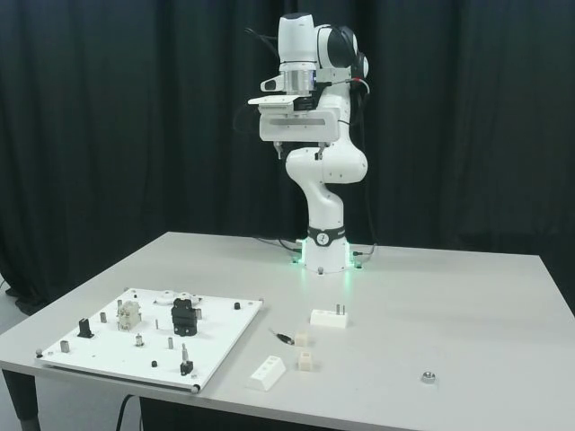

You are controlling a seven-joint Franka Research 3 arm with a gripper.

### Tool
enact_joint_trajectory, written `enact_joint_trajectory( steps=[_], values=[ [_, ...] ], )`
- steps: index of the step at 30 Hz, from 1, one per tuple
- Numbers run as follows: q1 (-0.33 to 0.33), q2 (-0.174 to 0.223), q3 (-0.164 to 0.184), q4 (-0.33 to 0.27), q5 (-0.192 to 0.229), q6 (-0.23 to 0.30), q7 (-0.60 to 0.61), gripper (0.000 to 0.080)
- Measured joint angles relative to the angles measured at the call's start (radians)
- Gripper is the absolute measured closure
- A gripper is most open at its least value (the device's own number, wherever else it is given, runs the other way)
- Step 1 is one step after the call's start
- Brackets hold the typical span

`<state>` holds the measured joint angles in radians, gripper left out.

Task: Pick round peg 2.

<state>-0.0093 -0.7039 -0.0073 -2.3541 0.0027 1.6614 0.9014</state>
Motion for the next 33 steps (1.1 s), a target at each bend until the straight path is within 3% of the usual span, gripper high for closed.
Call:
enact_joint_trajectory(
  steps=[19, 33],
  values=[
    [0.000, 0.000, 0.000, 0.000, 0.000, 0.000, 0.026, 0.0003],
    [0.001, 0.001, 0.006, 0.000, 0.002, 0.003, 0.140, 0.0003]
  ],
)
